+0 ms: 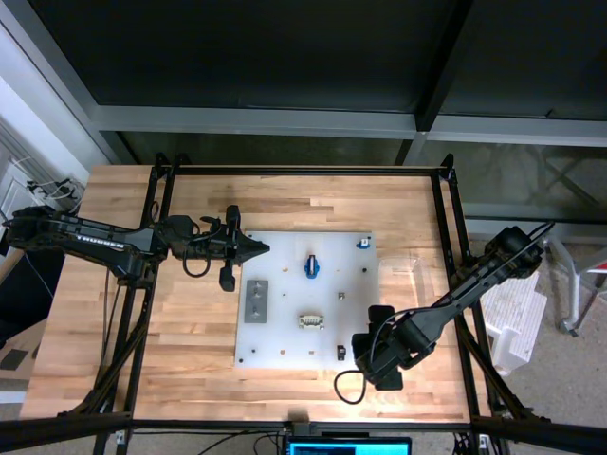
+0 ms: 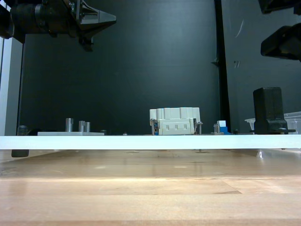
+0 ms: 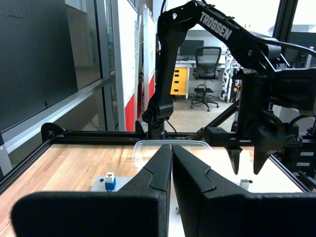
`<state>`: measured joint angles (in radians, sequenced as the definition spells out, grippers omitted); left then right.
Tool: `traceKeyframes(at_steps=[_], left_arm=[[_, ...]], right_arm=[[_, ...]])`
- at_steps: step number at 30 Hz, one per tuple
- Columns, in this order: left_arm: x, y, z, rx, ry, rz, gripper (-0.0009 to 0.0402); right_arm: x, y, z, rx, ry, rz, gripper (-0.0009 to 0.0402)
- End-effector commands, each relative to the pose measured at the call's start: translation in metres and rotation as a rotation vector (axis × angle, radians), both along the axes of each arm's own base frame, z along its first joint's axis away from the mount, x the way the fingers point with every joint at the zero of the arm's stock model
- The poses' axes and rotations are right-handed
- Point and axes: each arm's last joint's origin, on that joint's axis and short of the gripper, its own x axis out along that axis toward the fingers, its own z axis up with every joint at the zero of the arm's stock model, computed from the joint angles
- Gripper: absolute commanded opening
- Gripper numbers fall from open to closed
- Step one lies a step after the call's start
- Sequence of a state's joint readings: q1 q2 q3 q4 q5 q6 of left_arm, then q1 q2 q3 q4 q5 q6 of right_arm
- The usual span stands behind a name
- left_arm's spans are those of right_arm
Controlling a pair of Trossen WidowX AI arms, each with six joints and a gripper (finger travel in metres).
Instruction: Pick the 16mm bar and install on taskboard
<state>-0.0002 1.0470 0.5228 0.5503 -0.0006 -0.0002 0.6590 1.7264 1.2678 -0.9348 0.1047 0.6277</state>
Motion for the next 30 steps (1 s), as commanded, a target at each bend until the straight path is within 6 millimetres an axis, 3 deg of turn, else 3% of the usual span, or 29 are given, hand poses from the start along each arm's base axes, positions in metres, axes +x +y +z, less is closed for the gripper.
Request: traceKeyframes(at_steps=[1,8,26,30], left_arm=[[0.0,0.0,0.0,0.0,0.0,0.0,0.0],[0.0,0.0,0.0,0.0,0.0,0.0,0.0],[0.0,0.0,0.0,0.0,0.0,0.0,0.0],[0.0,0.0,0.0,0.0,0.0,0.0,0.0]], right_arm=[[0.0,-0.003,0.006,0.005,-0.019,0.024,0.0194],[0.002,-0.024,0.027,0.025,-0.09,0.03,0.0151],[-0.002,-0.113,0.086,-0.035,-0.398,-0.062,0.0],[-0.006,-0.132,0.098,-0.054,-0.461,-0.066,0.0004]])
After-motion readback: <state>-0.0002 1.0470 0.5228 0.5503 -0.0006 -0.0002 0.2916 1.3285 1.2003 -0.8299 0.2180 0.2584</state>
